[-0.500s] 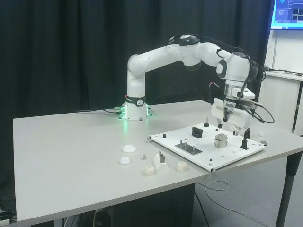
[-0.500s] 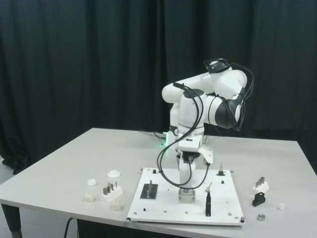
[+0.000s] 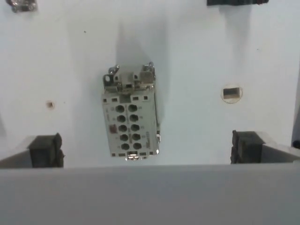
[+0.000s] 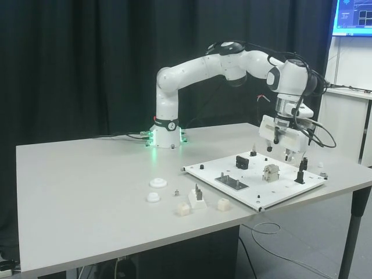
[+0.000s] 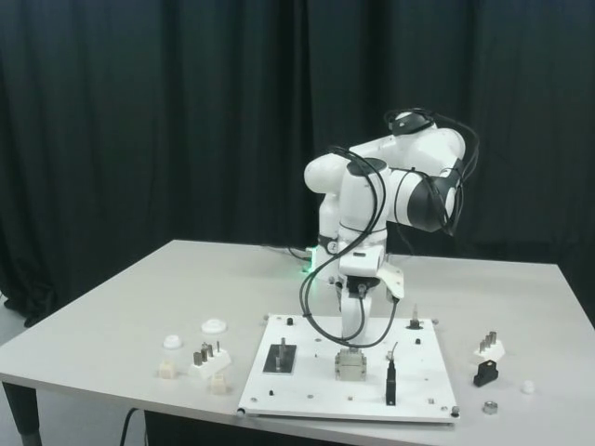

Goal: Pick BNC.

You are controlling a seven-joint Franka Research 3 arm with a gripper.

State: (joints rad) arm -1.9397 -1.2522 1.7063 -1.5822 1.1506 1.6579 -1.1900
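Wrist view is showing the white arm's two-fingered gripper point(image 3: 145, 147) being held released: its black fingertips point(image 3: 45, 150) are being kept wide apart, with nothing being gripped between them. A grey rectangular multi-pin connector block point(image 3: 131, 124) is being framed directly beneath that gap, standing on the white flat assembly board point(image 4: 256, 195) that is lying on the grey table point(image 4: 87, 186). Nothing is being carried in either room view, so the task is being judged as barely begun: the BNC is not yet being approached closely, and the reach, the closing of the fingers and the lift are all being left to do. The BNC itself is not being identified with certainty; a small upright metal plug point(image 5: 414, 321) near the rear edge of the board is being taken as the likeliest candidate, well apart from the gripper, though it is too small to be confirmed. Compared with the earlier frames, the gripper is being seen higher above the board, having been raised away from the connector block, and in the first room view the wrist is being seen shifted slightly toward the far side of the board; the parts on the board and table are being found unmoved.
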